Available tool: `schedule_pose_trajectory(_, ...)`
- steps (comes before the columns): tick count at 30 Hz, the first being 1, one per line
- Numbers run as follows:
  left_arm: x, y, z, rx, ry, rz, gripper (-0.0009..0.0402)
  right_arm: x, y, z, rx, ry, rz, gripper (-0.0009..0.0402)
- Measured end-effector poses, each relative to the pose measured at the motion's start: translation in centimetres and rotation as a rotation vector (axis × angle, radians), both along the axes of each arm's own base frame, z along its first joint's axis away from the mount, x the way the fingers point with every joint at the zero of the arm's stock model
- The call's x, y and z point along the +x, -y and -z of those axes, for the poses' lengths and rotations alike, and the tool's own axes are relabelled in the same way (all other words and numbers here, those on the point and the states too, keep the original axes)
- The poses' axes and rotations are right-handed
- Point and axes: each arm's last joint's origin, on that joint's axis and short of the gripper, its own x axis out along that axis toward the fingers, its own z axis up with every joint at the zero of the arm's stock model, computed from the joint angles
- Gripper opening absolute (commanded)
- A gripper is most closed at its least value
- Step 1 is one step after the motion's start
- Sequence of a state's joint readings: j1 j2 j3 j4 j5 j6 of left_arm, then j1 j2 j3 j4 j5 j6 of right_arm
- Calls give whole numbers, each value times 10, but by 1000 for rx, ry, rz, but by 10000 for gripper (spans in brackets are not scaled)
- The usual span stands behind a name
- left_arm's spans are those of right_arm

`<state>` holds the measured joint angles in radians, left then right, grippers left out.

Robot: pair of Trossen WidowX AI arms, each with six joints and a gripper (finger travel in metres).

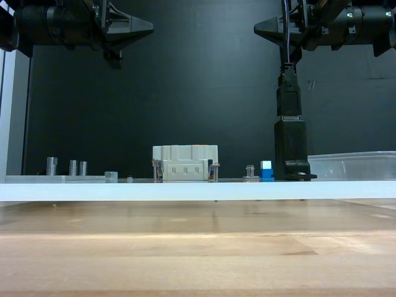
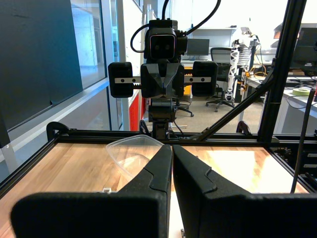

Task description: Remove the USB connector from the USB hub and place in the container

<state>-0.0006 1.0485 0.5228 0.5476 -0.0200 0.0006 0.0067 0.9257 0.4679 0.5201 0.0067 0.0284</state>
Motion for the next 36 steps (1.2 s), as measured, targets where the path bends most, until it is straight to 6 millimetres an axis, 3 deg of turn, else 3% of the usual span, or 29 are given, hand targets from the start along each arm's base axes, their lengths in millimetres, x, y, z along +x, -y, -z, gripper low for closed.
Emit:
schedule_pose_trajectory(20,0,0,0,0,0,-1,1,2,0,-8,71,-8,-5,0)
schedule_pose_trajectory(36,0,0,0,0,0,-1,1,-2,-4,-47,111,-532,30,0)
